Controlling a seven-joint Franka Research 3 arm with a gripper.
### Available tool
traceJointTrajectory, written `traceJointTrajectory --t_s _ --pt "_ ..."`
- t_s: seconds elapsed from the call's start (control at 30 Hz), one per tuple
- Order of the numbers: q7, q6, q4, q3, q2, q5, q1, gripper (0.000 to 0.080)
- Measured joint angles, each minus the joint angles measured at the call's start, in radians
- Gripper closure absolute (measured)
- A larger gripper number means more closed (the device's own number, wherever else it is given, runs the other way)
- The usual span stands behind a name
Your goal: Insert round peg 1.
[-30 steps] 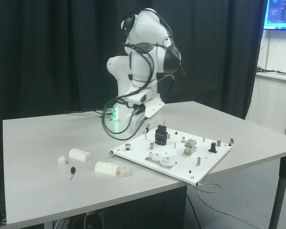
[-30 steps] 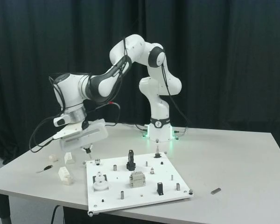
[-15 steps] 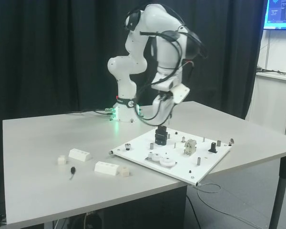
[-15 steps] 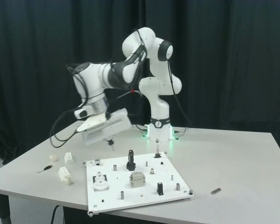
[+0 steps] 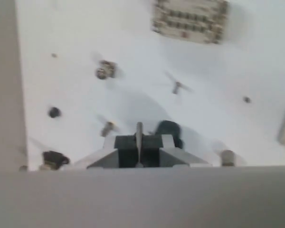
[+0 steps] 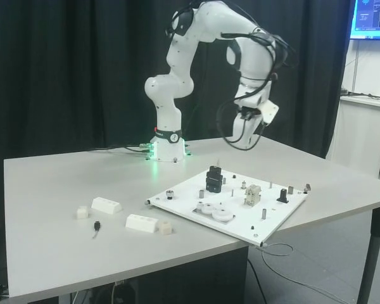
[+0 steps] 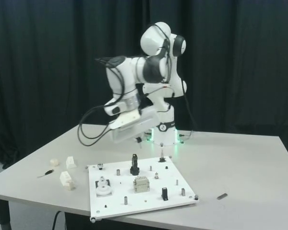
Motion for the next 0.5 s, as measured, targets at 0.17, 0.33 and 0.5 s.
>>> traceJointTrajectory --t_s 0.17,0.33,0.5 --pt "0.051 0.000 -0.018 0.003 -0.019 -0.023 0.057 0.0787" --pt "0.112 0.000 -0.035 0.010 -0.029 -0.049 0.104 0.0787" --pt "0.151 0.000 -0.049 0.025 -0.032 -0.072 0.136 0.0787"
